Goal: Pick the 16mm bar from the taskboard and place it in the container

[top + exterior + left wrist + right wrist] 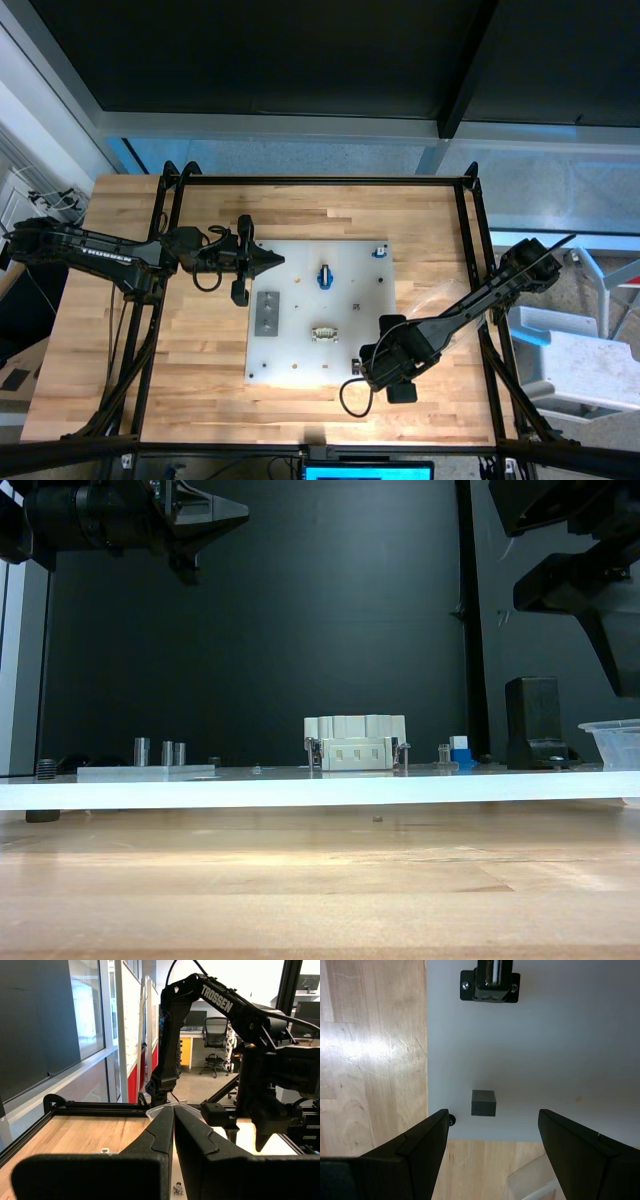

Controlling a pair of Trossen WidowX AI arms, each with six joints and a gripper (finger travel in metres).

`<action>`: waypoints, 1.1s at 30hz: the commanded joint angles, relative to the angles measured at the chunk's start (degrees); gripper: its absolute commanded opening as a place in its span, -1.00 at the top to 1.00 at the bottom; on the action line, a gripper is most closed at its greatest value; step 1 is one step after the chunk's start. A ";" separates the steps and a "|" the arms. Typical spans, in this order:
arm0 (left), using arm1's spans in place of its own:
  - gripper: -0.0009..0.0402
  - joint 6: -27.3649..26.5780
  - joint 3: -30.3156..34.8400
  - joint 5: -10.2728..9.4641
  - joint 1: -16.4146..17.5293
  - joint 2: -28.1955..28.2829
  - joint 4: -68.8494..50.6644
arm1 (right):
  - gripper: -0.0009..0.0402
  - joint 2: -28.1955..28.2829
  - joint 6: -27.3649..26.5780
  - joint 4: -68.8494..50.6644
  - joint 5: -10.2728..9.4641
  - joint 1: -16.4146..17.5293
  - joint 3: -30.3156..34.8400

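**Right wrist view.** The 16mm bar (484, 1103), a tiny dark grey metal stub, stands free on the flat white square taskboard (545, 1050), close to one of its corners and untouched. It shows in the gap between the jaws of the right gripper (493, 1111), which are spread wide apart and point straight down at the board. The bar lies nearer one jaw than the other. A slightly larger black part with two screws in its base (490, 982) sits farther in from the board's edge, apart from the bar. Beyond the edge nearest the bar, a corner of the shallow clear plastic container (535, 1180) rests on the light wooden bench (370, 1060).

**Low view.** The right gripper hangs well above the board, so its jaws are over the bar and not around it. The container stands on the bench just beside the board's right edge.

**High view.** The right gripper is over the board's near right corner. A grey rectangular block (266, 312), a blue piece (325, 277) and a pale connector (323, 333) occupy the rest of the board.

**Left wrist view.** The left gripper (173, 1110) has its jaws together, with only a thin slit between them and nothing held. It is held high and level over the board's far left corner, pointing towards the right arm.
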 commanded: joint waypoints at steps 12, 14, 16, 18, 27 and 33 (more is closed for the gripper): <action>0.96 0.02 0.00 0.00 0.00 0.00 0.00 | -0.26 0.83 0.24 4.09 0.17 0.33 -3.19; 0.96 0.02 0.00 0.00 0.02 0.02 0.00 | -0.26 1.16 0.26 4.33 0.17 0.35 -3.43; 0.96 0.02 0.00 0.00 0.00 0.00 0.00 | -0.26 1.16 0.26 4.90 0.24 0.39 -3.69; 0.96 0.02 0.00 0.00 0.02 0.00 0.00 | -0.26 1.16 0.26 6.12 0.48 0.42 -4.20; 0.96 0.02 0.00 0.00 0.02 0.02 0.00 | -0.24 1.16 0.66 8.09 0.59 0.50 -5.79; 0.96 0.02 0.00 0.00 0.00 0.00 0.00 | -0.15 1.16 0.68 8.52 0.57 0.59 -6.49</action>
